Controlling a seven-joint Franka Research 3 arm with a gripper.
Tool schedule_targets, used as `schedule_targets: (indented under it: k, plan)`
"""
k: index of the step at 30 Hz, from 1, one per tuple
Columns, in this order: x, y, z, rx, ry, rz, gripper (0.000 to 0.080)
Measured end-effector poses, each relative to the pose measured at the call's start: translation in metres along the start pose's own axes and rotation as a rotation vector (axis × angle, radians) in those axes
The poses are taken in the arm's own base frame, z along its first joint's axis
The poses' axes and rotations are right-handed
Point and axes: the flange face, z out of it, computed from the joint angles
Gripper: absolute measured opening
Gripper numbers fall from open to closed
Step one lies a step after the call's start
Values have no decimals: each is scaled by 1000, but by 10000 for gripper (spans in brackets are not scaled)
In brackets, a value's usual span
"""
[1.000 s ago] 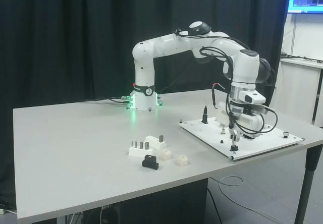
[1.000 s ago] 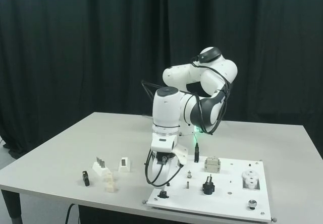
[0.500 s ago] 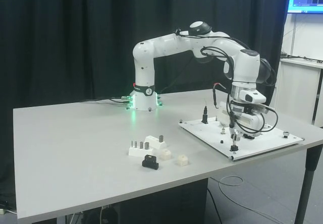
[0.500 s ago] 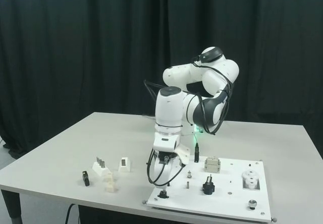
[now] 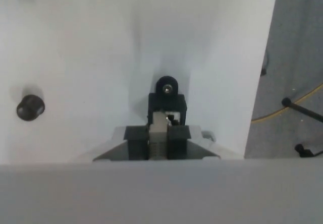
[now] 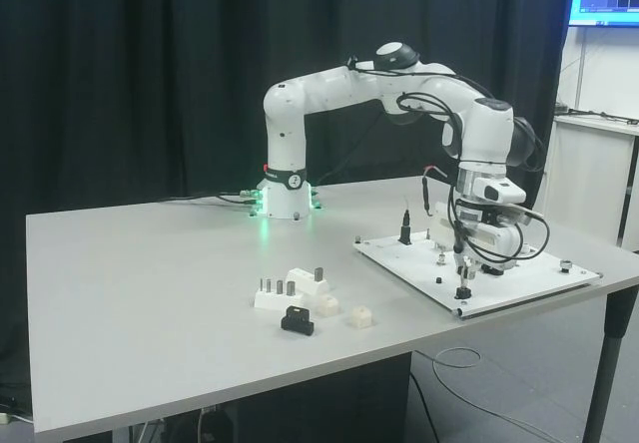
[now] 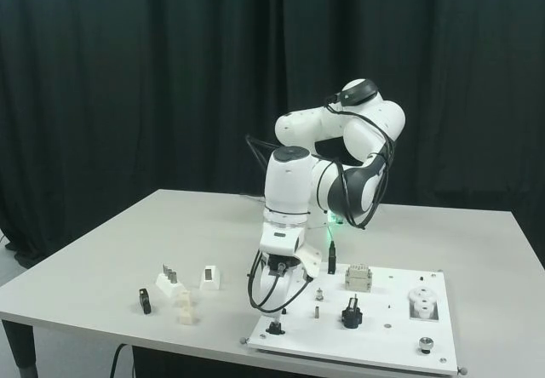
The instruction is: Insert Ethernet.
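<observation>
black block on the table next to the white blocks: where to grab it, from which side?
Probably from straight above, pinching the black block across its two broad faces. It stands upright and looks thin in the second room view, apart from the white blocks, so fingers should fit either side. The claw is shut on the plug for now.

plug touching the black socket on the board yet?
Cannot tell. In the wrist view the plug in the pincer overlaps the black socket on the white board; no gap or contact shows plainly.
</observation>
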Motion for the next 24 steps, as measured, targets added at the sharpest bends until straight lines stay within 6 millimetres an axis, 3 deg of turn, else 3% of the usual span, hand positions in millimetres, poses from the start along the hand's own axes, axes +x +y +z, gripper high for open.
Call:
schedule_targets:
  k: [24]
  plan:
    - [1, -1, 0, -9, -1, -8, 74]
